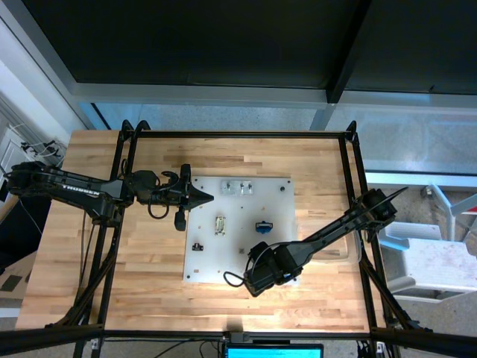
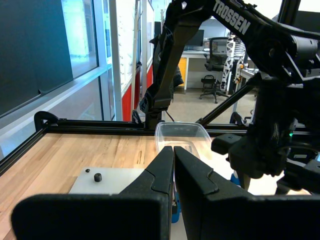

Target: Unfasten the M12 fastener and place in the container

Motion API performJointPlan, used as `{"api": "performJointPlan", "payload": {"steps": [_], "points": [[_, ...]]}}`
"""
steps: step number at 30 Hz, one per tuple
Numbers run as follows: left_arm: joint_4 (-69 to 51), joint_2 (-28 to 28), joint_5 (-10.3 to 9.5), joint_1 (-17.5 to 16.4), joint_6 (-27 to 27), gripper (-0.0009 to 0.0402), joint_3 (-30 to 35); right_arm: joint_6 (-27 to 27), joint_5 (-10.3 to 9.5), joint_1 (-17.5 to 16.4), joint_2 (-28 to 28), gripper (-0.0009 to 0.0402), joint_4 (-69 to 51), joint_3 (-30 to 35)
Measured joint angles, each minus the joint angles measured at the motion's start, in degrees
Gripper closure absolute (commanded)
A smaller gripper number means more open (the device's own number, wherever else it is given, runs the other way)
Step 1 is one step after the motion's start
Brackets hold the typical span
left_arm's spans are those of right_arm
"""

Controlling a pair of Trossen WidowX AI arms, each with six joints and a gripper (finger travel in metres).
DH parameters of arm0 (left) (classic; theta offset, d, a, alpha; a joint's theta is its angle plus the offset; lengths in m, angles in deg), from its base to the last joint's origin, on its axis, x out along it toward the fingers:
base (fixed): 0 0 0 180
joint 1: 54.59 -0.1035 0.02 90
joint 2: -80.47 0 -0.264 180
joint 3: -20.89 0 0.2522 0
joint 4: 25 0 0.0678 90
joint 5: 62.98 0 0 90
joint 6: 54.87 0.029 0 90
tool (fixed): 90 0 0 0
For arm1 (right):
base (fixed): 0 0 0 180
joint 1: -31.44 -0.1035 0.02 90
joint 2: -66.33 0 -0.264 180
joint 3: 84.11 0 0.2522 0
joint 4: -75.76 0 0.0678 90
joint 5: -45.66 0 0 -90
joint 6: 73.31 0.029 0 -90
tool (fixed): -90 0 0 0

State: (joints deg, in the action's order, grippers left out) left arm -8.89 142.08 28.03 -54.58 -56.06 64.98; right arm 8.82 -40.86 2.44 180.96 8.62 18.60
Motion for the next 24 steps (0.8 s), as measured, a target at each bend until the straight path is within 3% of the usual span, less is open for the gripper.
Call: {"api": "performJointPlan", "payload": {"steps": [8, 11, 24], "points": [[0.0, 0.0, 0.02, 0.0, 0.0, 0.0393, 0.0, -0.1, 0.00, 0.1, 2.2, 0.0208, 1.2, 0.4], [0.0, 0.0, 0.00, 0.0, 0.0, 0.0393, 0.0, -0.1, 0.85, 0.2, 2.2, 0.0228, 1.1, 0.4], [0.0, 0.0, 0.00, 0.0, 0.0, 0.0393, 0.0, -0.3, 1.16, 0.5, 2.2, 0.0346, 0.2, 0.4]]}}
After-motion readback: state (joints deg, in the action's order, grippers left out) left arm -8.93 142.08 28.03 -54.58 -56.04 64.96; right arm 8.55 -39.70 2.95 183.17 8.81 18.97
